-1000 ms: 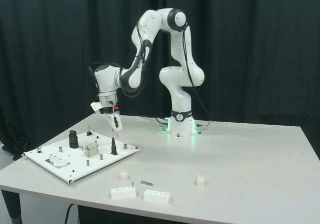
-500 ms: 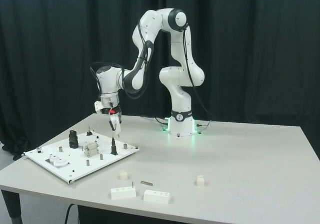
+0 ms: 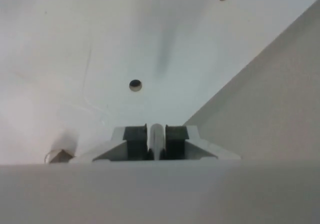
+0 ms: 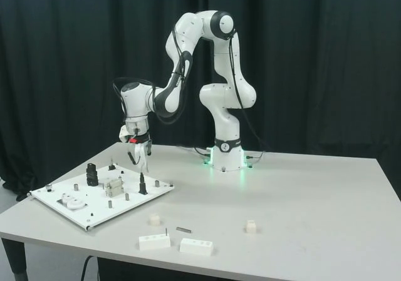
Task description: Insert round peg 2.
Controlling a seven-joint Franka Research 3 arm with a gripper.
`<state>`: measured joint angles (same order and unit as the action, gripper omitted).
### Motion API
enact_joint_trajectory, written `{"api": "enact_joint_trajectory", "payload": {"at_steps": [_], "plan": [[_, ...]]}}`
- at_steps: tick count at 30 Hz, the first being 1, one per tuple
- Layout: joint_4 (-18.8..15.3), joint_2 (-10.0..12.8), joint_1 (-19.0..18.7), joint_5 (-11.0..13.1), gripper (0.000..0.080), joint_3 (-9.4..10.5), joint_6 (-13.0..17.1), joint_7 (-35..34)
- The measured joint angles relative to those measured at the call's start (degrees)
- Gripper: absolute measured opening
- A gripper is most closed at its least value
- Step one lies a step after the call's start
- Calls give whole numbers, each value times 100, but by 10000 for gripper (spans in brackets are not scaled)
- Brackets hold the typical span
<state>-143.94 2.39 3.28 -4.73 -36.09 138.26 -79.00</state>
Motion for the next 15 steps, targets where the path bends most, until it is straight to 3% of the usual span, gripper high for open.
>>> {"api": "enact_joint_trajectory", "payload": {"at_steps": [15], "plan": [[-76,60,-77,2,72,31,181,-634]]}}
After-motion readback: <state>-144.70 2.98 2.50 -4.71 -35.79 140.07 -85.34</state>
